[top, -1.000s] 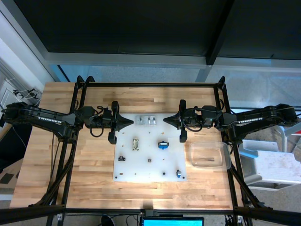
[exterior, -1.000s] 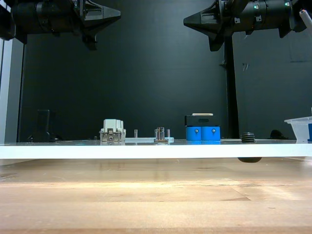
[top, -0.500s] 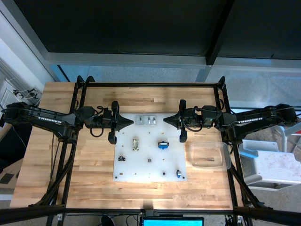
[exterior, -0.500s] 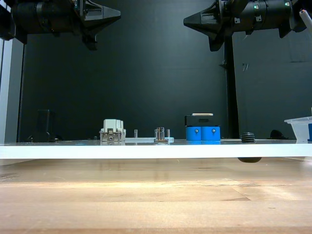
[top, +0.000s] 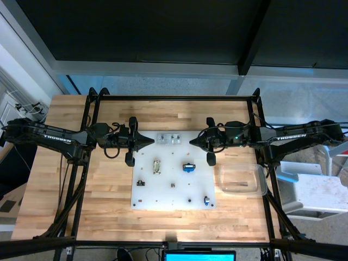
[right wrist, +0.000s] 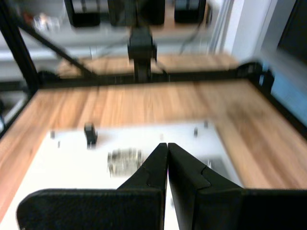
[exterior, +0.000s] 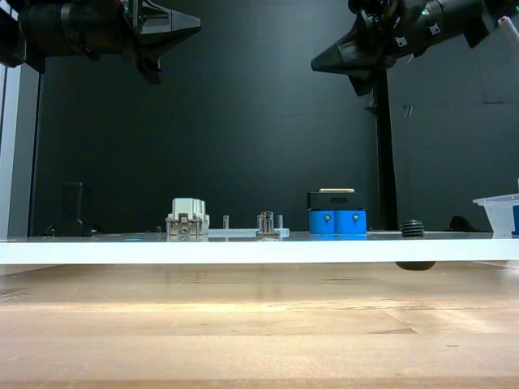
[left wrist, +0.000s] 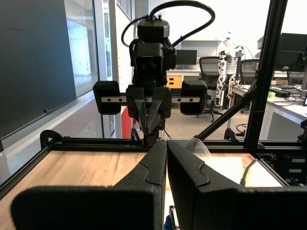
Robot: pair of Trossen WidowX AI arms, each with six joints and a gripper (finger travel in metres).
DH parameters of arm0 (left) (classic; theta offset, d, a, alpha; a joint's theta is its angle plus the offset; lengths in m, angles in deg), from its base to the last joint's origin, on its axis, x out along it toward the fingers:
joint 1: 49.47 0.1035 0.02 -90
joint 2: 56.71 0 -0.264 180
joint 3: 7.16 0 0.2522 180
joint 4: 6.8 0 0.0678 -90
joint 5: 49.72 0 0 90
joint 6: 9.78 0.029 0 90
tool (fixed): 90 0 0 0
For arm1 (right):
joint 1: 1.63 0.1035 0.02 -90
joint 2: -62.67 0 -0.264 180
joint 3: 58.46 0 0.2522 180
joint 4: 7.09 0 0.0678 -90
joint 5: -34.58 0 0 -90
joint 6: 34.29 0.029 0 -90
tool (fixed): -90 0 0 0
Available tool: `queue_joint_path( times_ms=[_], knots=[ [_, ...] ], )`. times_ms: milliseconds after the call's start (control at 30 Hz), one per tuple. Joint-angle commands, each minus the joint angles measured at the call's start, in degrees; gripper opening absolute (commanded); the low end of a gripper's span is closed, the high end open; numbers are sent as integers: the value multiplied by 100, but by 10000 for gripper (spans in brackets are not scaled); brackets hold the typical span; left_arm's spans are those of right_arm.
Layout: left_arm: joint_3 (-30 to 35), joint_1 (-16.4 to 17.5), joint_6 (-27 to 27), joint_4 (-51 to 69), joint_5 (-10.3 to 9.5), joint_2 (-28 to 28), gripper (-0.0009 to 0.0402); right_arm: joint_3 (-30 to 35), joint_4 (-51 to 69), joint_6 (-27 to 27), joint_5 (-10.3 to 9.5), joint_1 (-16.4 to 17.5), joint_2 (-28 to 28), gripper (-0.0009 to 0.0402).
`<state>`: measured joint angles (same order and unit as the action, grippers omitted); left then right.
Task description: Remove the rj45 connector and place it in the container
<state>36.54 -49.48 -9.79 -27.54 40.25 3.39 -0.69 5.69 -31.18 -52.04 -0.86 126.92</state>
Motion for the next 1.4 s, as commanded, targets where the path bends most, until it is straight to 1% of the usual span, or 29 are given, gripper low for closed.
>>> queue_joint_path(
  times_ms=[33, 133, 233, 267, 433, 933, 1000, 1033, 1167, 1367, 1400],
  knots=[
    [2, 0, 0, -2, 0, 0, 0, 400, 994, 114, 4, 83, 81, 0],
    [2, 0, 0, -2, 0, 0, 0, 752, 1818, 210, 63, 164, 214, 0],
    [2, 0, 0, -2, 0, 0, 0, 1069, 2529, 273, 275, 271, 387, 0],
    [2, 0, 0, -2, 0, 0, 0, 1178, 2758, 306, 308, 304, 452, 0],
    [2, 2, 0, -2, 0, 2, 0, 1558, 3421, 417, 308, 444, 708, 0],
    [2, 2, 0, -2, 0, 0, 0, 1574, 3899, 761, 321, 920, 752, 0],
    [2, 2, 0, -2, 0, 2, 0, 1574, 3993, 870, 389, 1032, 752, 0],
    [2, 2, 0, -2, 0, 2, 0, 1574, 4070, 929, 461, 1099, 752, 0],
    [2, 0, 0, -2, 0, 0, 0, 1574, 4317, 1161, 483, 1384, 752, 0],
    [2, 2, 0, -2, 0, 2, 0, 1576, 4645, 1655, 778, 1849, 752, 0],
    [2, 0, 0, -2, 0, 0, 0, 1576, 4671, 1757, 778, 1934, 752, 0]
  ],
)
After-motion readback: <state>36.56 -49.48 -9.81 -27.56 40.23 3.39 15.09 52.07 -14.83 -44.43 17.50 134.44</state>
